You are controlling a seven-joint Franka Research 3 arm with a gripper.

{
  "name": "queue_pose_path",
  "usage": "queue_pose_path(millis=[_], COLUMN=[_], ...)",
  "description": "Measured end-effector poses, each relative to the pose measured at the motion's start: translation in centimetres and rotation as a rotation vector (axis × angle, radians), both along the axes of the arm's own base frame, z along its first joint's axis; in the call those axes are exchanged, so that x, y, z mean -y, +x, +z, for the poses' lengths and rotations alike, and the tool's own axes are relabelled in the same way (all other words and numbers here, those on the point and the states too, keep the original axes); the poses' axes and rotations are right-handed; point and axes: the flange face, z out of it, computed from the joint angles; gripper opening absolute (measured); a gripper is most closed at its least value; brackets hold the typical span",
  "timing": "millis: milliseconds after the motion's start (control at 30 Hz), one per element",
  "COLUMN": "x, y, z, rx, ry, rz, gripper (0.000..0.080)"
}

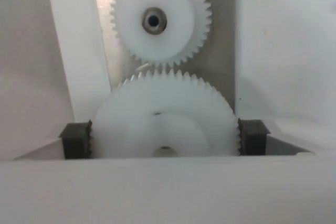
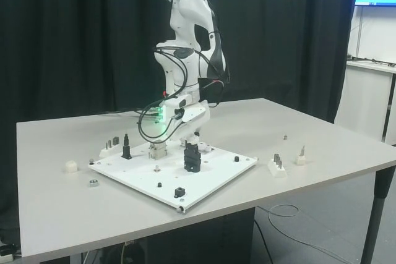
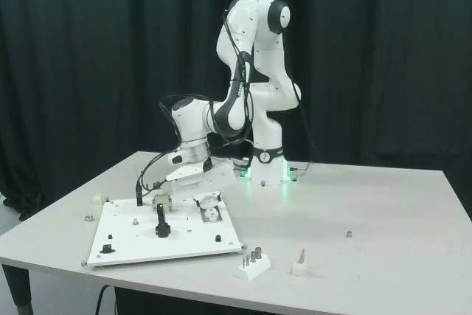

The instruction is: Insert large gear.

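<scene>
Wrist view: gripper [image 1: 165, 139] clamped on the large gear [image 1: 164, 116], one black pad [image 1: 76, 139] at each side of its toothed rim, so the fingers stand at a wide setting fixed by the gear's own width. The gear sits lower centre of the frame. Its top teeth lie just beside the bottom teeth of a smaller white gear [image 1: 159, 18], upper centre, which is already seated on a shaft with a metal hub [image 1: 154, 20]. Whether the two sets of teeth touch: cannot tell.

Both gears lie over a grey metal plate [image 1: 223, 51] set into the white assembly board [image 2: 204, 177].

Second room view: arm bent low over the board [image 3: 184, 245], left of centre, wrist close to the plate.

Judged step: insertion in progress, gear carried and near its post, not yet shown seated. The large gear's centre bore [image 1: 165, 151] is partly hidden.

Next move calls for lining bore over post, meshing teeth with the seated gear, then pressing down and releasing.
</scene>
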Motion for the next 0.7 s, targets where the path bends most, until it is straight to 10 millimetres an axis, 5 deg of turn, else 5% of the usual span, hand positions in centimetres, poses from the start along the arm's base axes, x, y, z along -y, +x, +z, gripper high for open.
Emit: queue_pose_path(millis=[700], x=[-0.07], y=[0.05], z=[-0.01], rx=[-0.004], ry=[-0.007], rz=[0.01], gripper=[0.0594])
